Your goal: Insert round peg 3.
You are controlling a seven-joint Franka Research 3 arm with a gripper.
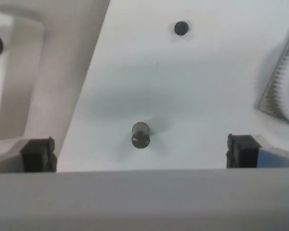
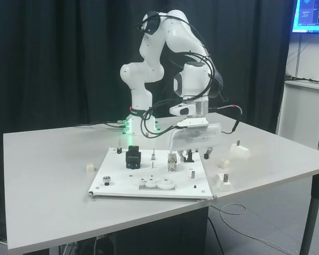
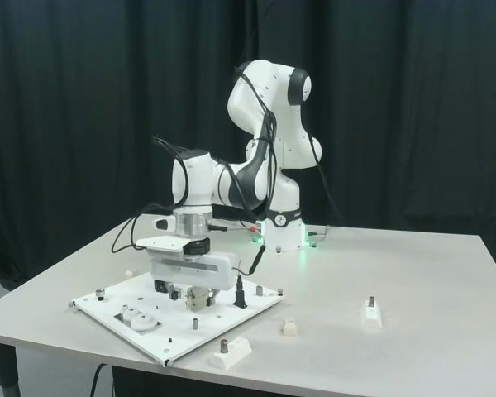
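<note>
Wrist view, jaws: standing released, wide apart, gripping nothing; black pads [image 1: 38, 154] showing at either side with bare white board between them.
Gripper: white two-finger gripper [image 1: 140, 154] hanging just above the board, fingers pointing down; also showing in the first room view [image 2: 190, 154] and the second room view [image 3: 175, 289].
Peg: short grey round metal peg [image 1: 140, 135] standing upright on the board, sitting between the two pads, touching neither; same peg likely the small stub near the board's front in the first room view [image 2: 192, 173], cannot tell for sure.
Hole: small black round hole [image 1: 181, 28] lying in the board, apart from the peg.
Gear: grey toothed metal gear [image 1: 280, 86] showing at the frame's edge, apart from the peg.
Board: flat white square assembly board [image 2: 119, 172] lying on the table, carrying a black block fixture [image 2: 133, 158] and white gears [image 2: 158, 184] near its front edge.
Loose blocks: small white blocks holding pegs resting on the table beside the board, one near the corner [image 2: 224, 181], one further out [image 2: 239, 150].
Table: grey table [image 2: 48, 164] bearing board and arm base.
Arm: white seven-joint arm [image 2: 149, 64] bending over the board, green light glowing at its base [image 2: 128, 129].
Backdrop: black curtain [image 3: 83, 107] hanging behind.
</note>
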